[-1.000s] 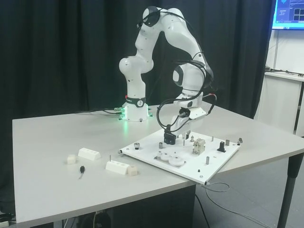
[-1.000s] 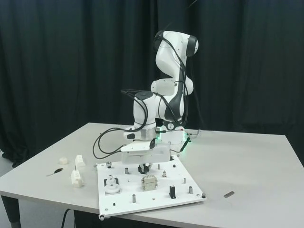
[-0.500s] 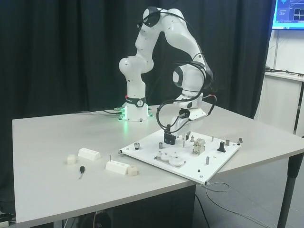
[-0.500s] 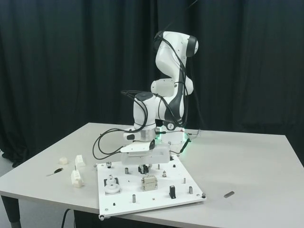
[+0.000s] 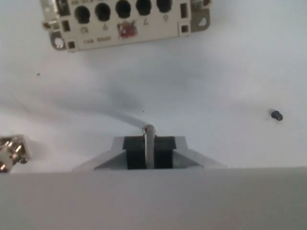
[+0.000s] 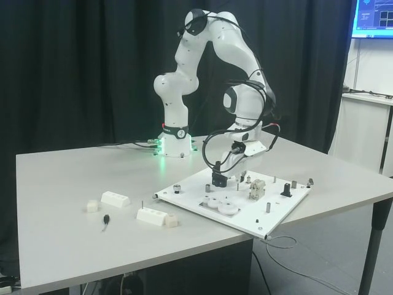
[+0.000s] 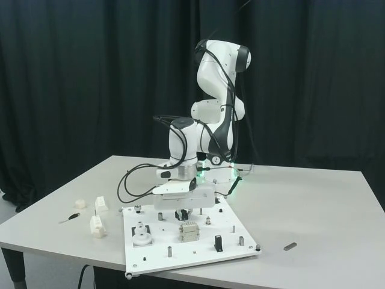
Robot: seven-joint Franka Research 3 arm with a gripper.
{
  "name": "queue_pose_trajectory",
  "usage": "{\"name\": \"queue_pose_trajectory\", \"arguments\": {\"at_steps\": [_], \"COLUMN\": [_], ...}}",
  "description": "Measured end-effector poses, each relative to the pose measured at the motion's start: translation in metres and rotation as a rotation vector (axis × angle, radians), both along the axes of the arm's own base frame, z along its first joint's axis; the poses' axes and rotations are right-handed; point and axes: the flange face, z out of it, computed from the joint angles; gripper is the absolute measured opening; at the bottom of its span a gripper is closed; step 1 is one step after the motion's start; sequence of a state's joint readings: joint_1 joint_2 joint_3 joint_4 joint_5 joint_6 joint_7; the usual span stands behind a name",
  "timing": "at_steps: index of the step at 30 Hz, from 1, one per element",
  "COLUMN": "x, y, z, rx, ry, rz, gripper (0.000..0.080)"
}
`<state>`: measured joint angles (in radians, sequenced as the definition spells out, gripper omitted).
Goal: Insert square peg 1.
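Pincer (image 5: 149, 152) clenched on a thin square peg (image 5: 149, 143), held upright over the white board (image 6: 279, 209) for straight insertion, connector block (image 5: 124, 21) at 12 o'clock

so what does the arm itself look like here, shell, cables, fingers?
White rounded-shell arm with black joint bands, and a green light ring at its base on the grey table. Black cables loop from the wrist. The gripper is black at the fingers.
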<state>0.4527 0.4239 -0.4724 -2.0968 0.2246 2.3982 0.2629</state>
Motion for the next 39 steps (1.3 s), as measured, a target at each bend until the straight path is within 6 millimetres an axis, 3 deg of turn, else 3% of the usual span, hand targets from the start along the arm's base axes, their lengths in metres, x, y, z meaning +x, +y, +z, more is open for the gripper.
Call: {"name": "queue_pose_trajectory", "arguments": {"at_steps": [39], "x": [-0.0013], "y": [0.0018], "z": [-0.0004], "rx": [-0.019], "ry": [0.018], "rz": [0.049], "gripper": [0.0035]}}
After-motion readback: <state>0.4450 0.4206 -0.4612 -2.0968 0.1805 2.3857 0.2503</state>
